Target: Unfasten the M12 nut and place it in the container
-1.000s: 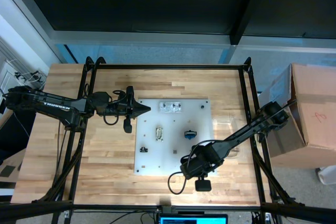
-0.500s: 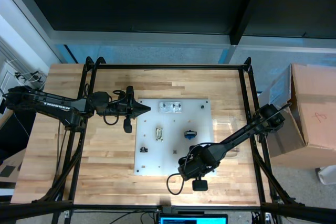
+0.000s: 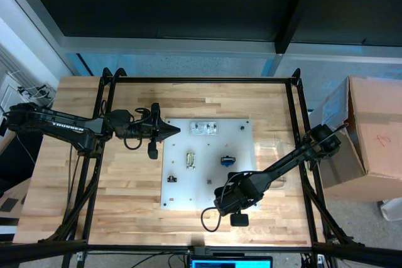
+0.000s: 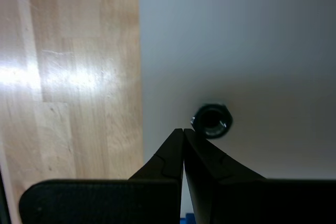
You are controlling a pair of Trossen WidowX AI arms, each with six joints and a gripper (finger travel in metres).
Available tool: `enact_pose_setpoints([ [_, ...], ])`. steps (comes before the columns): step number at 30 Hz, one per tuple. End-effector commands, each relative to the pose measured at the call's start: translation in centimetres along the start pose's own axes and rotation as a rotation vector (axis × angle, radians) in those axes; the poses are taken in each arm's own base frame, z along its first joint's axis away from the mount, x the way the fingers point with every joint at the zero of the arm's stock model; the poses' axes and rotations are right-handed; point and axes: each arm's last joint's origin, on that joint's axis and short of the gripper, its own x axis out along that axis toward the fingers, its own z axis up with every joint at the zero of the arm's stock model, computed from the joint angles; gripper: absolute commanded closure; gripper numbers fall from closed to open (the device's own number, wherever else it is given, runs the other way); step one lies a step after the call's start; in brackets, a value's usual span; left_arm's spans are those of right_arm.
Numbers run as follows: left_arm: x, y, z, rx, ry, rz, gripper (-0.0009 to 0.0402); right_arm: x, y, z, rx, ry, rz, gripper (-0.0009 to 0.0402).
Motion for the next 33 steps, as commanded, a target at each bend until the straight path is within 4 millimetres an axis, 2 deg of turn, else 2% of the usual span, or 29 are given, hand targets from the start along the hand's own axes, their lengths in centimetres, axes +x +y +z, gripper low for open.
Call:
enact_pose_setpoints([
  [1, 0.0, 0.0, 0.0, 0.0, 0.0, 0.0, 0.0393, 0.0, 0.0, 0.1, 0.0, -0.008, -0.007, 0.0393],
  [8, 0.0, 0.0, 0.0, 0.0, 0.0, 0.0, 0.0393, -0.2, -0.1, 0.0, -0.016, -0.01, -0.016, 0.0393],
  [12, 0.0, 0.0, 0.0, 0.0, 0.0, 0.0, 0.0393, -1.4, -1.1, -0.4, -0.008, -0.084, -0.268, 0.0393],
  [15, 0.0, 0.0, 0.0, 0.0, 0.0, 0.0, 0.0393, -2.5, -1.4, -0.7, -0.015, -0.104, -0.337, 0.0394],
  [33, 0.0, 0.0, 0.0, 0.0, 0.001, 0.0, 0.0393, -3.9, -0.2, -0.5, 0.034, -0.007, -0.057, 0.0393],
])
